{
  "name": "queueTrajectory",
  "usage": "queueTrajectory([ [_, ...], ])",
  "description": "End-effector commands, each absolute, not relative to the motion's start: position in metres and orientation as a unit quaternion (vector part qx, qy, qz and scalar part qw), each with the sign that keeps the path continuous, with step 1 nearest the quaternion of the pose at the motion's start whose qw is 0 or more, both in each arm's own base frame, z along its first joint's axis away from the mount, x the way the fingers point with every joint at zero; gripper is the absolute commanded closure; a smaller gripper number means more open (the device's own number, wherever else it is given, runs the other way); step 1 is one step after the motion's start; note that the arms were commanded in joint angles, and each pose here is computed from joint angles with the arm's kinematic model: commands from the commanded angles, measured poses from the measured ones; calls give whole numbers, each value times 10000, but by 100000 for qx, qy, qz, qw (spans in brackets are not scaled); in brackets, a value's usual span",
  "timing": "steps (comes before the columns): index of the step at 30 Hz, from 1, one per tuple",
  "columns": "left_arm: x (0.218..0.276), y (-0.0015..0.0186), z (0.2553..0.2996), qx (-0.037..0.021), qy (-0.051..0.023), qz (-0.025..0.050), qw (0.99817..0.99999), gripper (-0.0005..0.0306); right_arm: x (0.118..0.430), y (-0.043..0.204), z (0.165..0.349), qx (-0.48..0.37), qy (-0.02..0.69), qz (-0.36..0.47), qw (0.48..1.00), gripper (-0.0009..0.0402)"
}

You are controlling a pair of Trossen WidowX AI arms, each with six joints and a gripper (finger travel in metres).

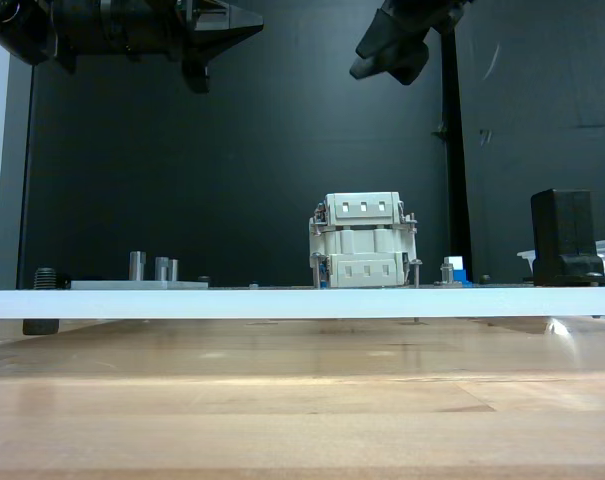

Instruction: Pick the HAN10E connector and install on the hub

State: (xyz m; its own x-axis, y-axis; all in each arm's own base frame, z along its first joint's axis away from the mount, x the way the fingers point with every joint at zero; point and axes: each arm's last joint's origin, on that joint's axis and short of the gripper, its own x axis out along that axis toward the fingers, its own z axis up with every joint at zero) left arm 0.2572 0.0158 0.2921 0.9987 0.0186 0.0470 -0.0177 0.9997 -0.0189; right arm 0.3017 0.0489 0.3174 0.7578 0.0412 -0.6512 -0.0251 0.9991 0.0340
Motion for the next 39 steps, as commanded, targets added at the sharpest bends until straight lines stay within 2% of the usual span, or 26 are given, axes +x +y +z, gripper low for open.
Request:
queueTrajectory([
  [1, 2572, 158, 2923, -919, -2418, 909, 99962, 300, 2854, 321, 3229, 479, 29467, 589, 95557, 306],
  [9, 2572, 159, 2923, -900, -2418, 928, 99962, 300, 2507, 20, 3353, 1292, 15440, -884, 98788, 363],
  [14, 2572, 158, 2923, -901, -2399, 909, 99963, 300, 2359, -69, 3341, 932, 8034, -1836, 99655, 395],
  [22, 2572, 159, 2923, -920, -2399, 928, 99963, 300, 2262, -132, 3257, 1629, -99, -3165, 99937, 393],
  [32, 2572, 159, 2923, -901, -2399, 929, 99963, 300, 2253, -128, 3026, 3106, -1065, -2638, 99911, 393],
  [39, 2572, 159, 2923, -919, -2419, 928, 99962, 300, 2253, -115, 3028, 3639, -1362, -503, 99923, 393],
])
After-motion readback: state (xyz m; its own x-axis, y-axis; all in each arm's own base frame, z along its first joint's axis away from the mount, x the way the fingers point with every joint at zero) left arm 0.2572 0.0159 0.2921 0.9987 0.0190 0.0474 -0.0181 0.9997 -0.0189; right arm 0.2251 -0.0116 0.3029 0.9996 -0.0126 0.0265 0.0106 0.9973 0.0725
